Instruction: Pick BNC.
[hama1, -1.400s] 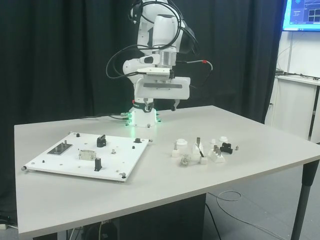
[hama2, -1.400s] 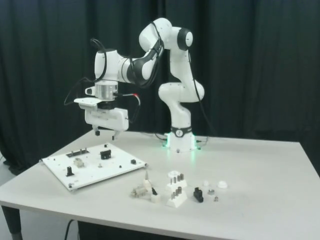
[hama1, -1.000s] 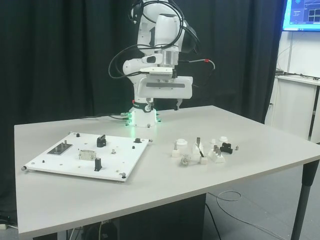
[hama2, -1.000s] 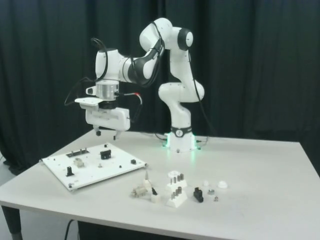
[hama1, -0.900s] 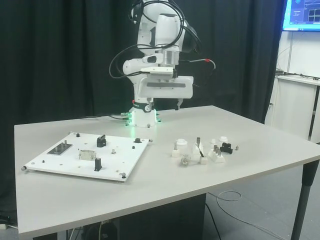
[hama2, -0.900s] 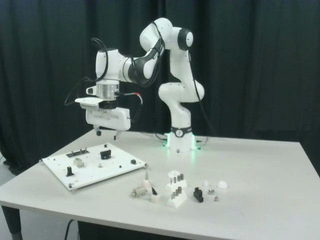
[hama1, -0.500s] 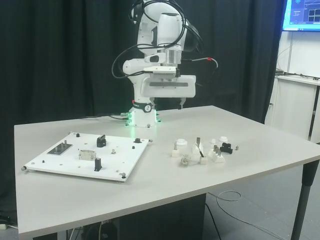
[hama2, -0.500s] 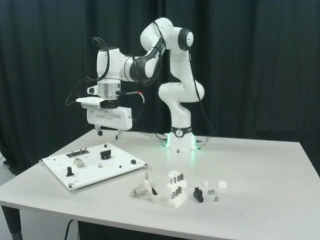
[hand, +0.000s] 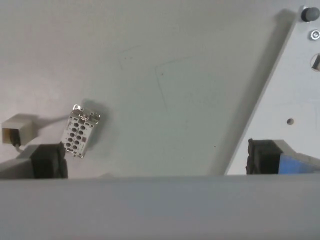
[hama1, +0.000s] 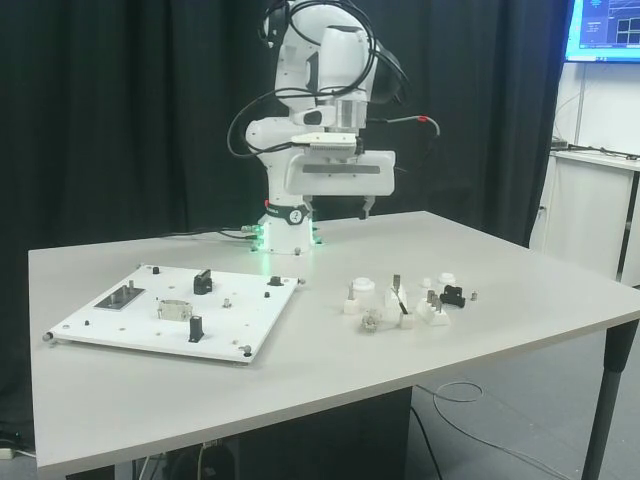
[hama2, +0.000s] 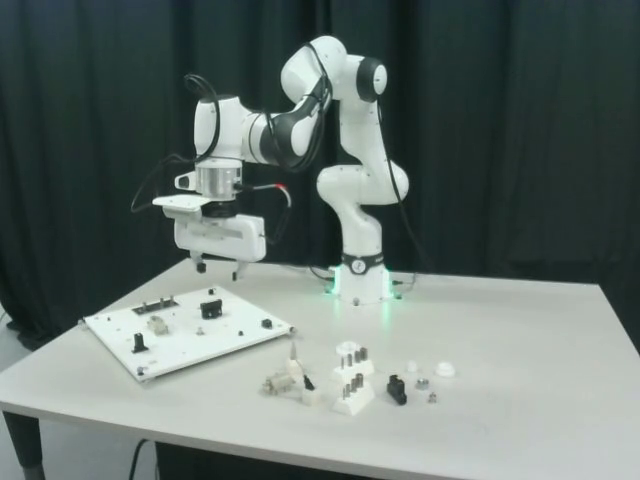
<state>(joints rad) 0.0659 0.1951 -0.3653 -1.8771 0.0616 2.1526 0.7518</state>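
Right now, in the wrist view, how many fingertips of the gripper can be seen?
2. One fingertip shows near the white connector; the other shows over the white board's edge. None seems hidden.

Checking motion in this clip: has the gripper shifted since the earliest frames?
Yes. In the first room view the gripper has drifted away from the white board toward the loose parts, judged against the arm's base.

Small parts (hama1: 405, 300) too tiny to single out the BNC; white board (hand: 295, 115) cut off.
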